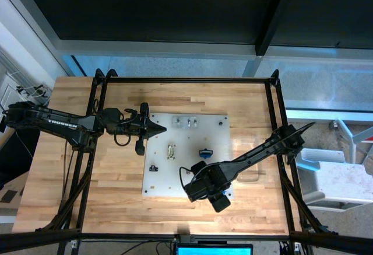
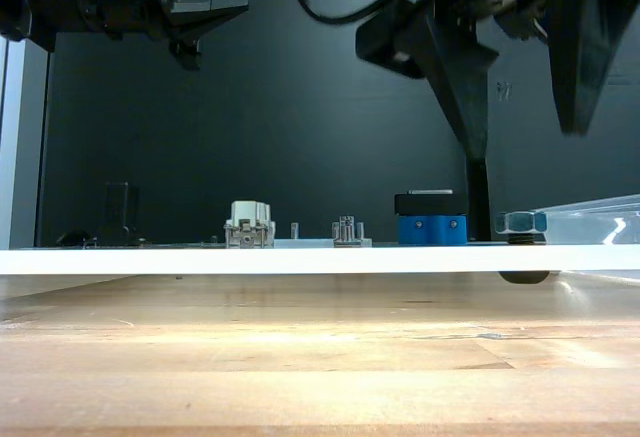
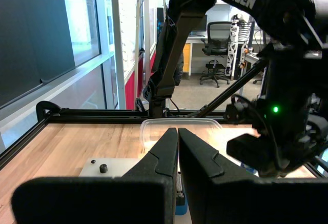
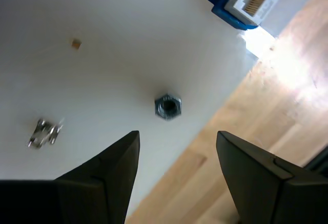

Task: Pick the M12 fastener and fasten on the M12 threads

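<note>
The silver M12 nut [image 2: 520, 223] sits on its stud, with only a sliver of black below it at the white board's [image 2: 250, 257] near right edge. Seen from the right wrist, the nut [image 4: 167, 106] lies flat on the white board with a dark centre. My right gripper [image 4: 177, 134] hangs open above it, one finger to each side and apart from it. In the low view its fingers [image 2: 470, 107] end well above the nut. From above, the right gripper [image 1: 213, 195] hides the nut. My left gripper [image 1: 162, 129] is shut on nothing, high over the board's far left edge.
A blue connector block [image 2: 431, 225] stands just left of the stud, and a clear tray [image 2: 600, 219] lies behind and to its right. A grey connector [image 2: 249, 225] and a small silver post [image 2: 346, 230] stand mid-board. A small silver clip [image 4: 45, 133] lies near the nut.
</note>
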`<state>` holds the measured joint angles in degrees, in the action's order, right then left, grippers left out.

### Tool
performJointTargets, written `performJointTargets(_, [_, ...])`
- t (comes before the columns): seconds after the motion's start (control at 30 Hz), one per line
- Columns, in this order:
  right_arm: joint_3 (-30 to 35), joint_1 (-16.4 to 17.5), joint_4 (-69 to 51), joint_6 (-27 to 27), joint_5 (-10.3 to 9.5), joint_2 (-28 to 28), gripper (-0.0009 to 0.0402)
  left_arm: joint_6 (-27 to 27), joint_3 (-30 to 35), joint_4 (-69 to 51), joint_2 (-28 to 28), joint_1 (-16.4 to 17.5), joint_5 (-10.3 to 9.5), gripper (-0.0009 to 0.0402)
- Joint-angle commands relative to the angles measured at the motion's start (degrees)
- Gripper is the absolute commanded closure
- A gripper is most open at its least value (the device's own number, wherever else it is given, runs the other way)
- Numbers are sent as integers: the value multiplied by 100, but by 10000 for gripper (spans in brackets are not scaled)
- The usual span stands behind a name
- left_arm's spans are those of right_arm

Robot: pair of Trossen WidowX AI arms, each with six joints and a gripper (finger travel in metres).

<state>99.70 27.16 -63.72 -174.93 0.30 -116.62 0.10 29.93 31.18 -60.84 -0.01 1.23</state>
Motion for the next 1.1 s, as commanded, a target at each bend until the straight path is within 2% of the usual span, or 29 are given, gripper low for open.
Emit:
performJointTargets(0.03, [7, -2, 2, 798, 15, 140, 180, 0, 2, 0, -2, 0, 2, 393])
performJointTargets(0.13, [7, -28, -20, 1628, 15, 190, 181, 0, 2, 0, -2, 0, 2, 393])
performJointTargets(0.27, [7, -33, -125, 2205, 35, 210, 181, 0, 2, 0, -2, 0, 2, 393])
performJointTargets(0.33, [7, -42, -149, 2643, 129, 210, 181, 0, 2, 0, -2, 0, 2, 393])
performJointTargets(0.47, [7, -46, -227, 4061, 470, 212, 181, 0, 2, 0, -2, 0, 2, 393])
performJointTargets(0.67, [7, -48, -326, 5904, 472, 205, 181, 0, 2, 0, -2, 2, 2, 393])
performJointTargets(0.77, [7, -37, -330, 7156, 463, 199, 181, 0, 2, 0, -2, 2, 2, 393])
performJointTargets(0.87, [7, -35, -332, 8625, 466, 199, 181, 0, 2, 0, -2, 0, 2, 393])
performJointTargets(1.03, [7, -22, -273, 11621, 463, 199, 181, 0, 2, 0, -2, 2, 2, 393])
performJointTargets(1.1, [7, -11, -186, 12513, 498, 184, 181, 0, 2, 0, -2, 0, 2, 393])
